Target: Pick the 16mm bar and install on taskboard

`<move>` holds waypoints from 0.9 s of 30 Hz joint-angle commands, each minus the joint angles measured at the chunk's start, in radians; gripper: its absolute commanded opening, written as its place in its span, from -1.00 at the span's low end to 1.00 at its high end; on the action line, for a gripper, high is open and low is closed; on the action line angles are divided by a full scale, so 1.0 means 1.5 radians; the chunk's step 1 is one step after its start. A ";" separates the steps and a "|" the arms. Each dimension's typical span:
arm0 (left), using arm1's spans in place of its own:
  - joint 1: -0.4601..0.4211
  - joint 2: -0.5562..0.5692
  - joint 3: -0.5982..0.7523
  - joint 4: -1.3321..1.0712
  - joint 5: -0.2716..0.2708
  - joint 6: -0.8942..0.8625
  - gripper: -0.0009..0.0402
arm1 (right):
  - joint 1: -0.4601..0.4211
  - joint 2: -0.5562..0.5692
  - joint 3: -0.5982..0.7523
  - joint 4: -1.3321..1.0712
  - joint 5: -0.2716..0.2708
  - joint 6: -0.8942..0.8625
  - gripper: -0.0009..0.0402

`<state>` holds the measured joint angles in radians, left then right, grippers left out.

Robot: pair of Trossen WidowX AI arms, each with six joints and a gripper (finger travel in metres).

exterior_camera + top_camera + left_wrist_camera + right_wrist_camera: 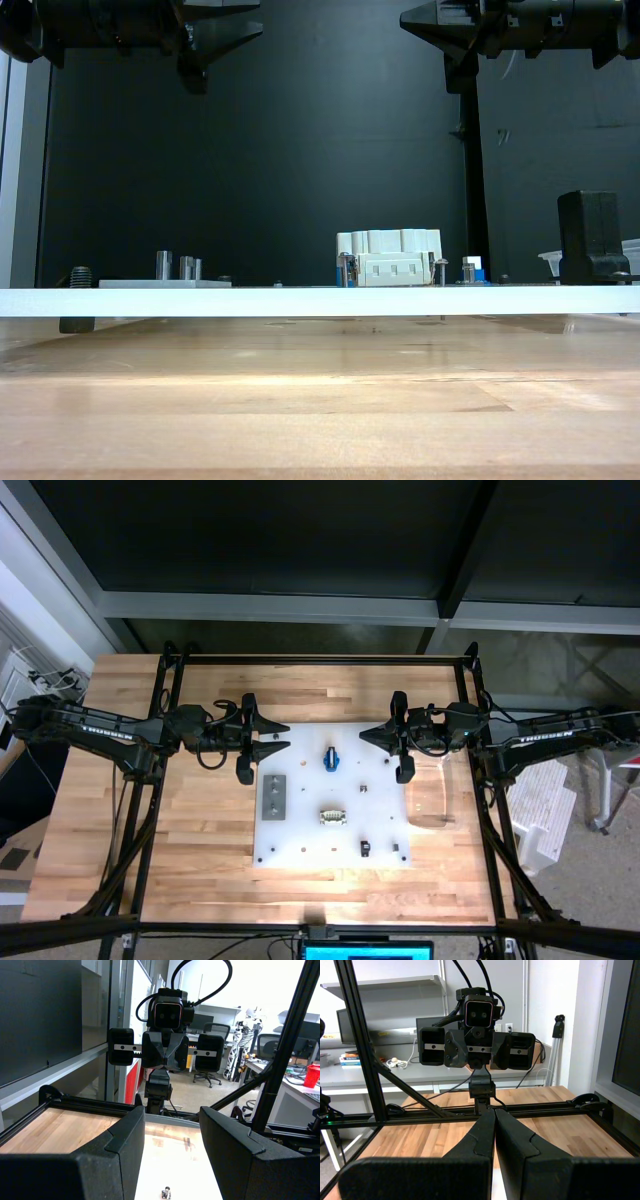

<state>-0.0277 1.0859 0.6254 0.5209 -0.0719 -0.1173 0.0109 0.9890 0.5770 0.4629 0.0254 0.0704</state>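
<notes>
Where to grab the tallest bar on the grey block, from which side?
Probably the exposed top of the tallest bar, from straight above: it stands upright on the grey block, only that stub clear of it. Open left gripper hovers nearest, over the board's left edge; shut right gripper hovers over its far right.

The brand word TROSSEN runs in white capitals along the forearm link of the left arm (105, 733). The same word stands in white on the forearm link of the right arm (545, 737). Whatever shows on the screen (365, 948) below the table's near edge is too small to read.
</notes>
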 commanded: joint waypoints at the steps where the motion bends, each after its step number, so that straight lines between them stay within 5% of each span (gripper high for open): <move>1: 0.000 0.000 0.000 0.000 0.000 0.000 -0.24 | 0.000 0.000 0.000 0.000 0.000 0.000 -0.96; 22: 0.000 0.000 0.000 -0.014 0.000 0.004 -0.24 | 0.000 0.000 0.001 0.000 0.000 0.000 -0.96; 27: 0.000 0.000 0.000 -0.048 0.000 0.030 -0.38 | 0.000 0.000 0.000 0.000 0.000 0.000 -0.96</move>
<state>-0.0277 1.0859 0.6254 0.4614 -0.0719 -0.0845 0.0109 0.9894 0.5770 0.4629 0.0254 0.0708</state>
